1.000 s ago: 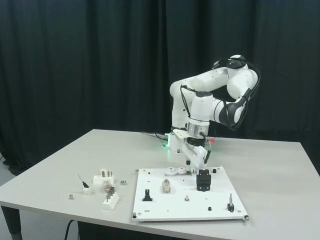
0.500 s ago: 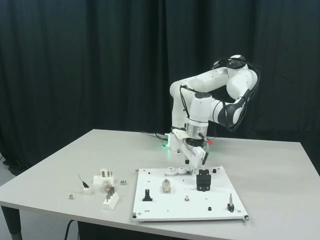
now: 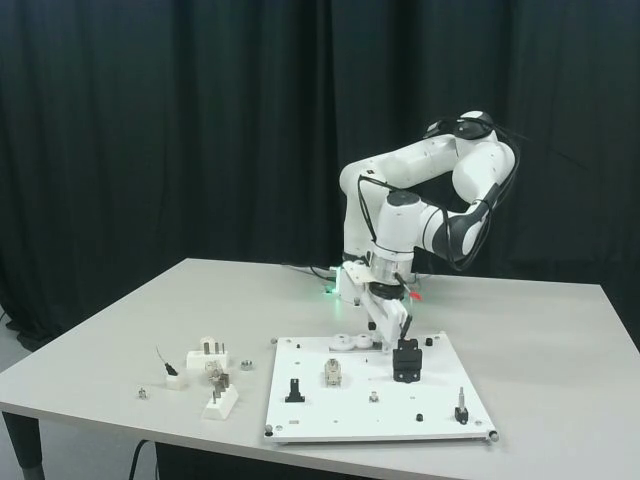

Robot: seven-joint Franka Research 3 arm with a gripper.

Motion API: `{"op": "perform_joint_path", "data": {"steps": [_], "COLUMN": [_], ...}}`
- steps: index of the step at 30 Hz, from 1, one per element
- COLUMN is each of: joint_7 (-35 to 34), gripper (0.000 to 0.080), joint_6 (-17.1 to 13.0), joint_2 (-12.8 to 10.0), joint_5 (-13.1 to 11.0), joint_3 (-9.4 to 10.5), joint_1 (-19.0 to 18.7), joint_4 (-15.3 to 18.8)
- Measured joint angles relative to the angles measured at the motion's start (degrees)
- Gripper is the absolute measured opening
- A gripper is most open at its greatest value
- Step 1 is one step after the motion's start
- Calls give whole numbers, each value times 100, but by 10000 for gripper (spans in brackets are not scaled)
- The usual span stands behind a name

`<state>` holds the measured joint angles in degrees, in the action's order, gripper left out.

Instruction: Insert small gear.

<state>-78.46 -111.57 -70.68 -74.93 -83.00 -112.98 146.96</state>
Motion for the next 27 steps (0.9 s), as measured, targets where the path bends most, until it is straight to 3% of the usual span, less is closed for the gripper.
{"op": "perform_joint_path", "data": {"steps": [12, 13, 17, 18, 25, 27], "joint_7": [211, 211, 211, 211, 300, 315], "gripper": [800, 678, 678, 510, 510, 196], "joint_6": [141, 147, 168, 173, 177, 192], "joint_2": [0, 0, 0, 0, 0, 1], "joint_5": [32, 44, 117, 129, 129, 132], "joint_3": [14, 11, -15, -25, -137, -175], "joint_1": [-2, -2, -2, -2, -8, -17], "joint_4": [4, 4, 4, 4, -55, -55]}}
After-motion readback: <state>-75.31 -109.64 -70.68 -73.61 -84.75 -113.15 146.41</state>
